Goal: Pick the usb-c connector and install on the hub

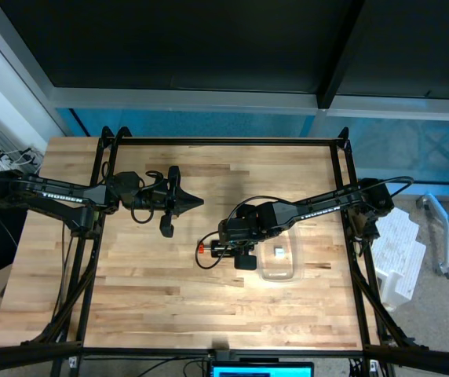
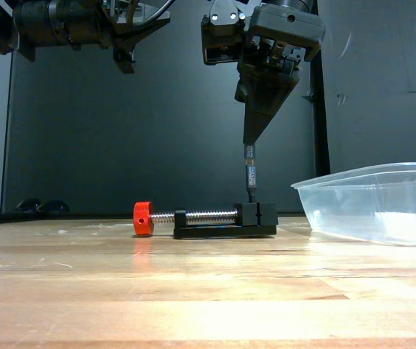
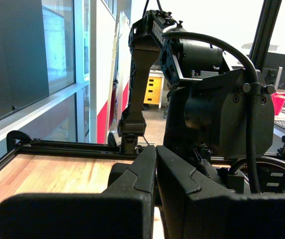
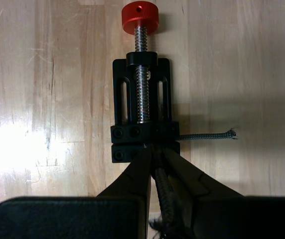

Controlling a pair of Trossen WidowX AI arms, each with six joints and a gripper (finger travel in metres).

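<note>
My right gripper (image 2: 250, 138) points straight down over a black screw clamp (image 2: 226, 218) with a red knob (image 2: 142, 218), near the table's middle. It is shut on the usb-c connector (image 2: 250, 174), a thin grey plug held upright. The plug's lower tip meets the clamp's end block; how deep it sits I cannot tell. In the right wrist view the fingers (image 4: 137, 172) pinch a dark braided cable (image 4: 163, 194) just above the clamp (image 4: 141, 137). My left gripper (image 1: 197, 202) hovers left of it, well above the wood, shut and holding nothing.
A clear plastic tub (image 1: 279, 255) holding a small white piece lies just right of the clamp. A frayed braided cord stub (image 4: 207, 135) sticks out sideways from the clamp's end block. Black frame rails (image 1: 224, 141) border the wooden table.
</note>
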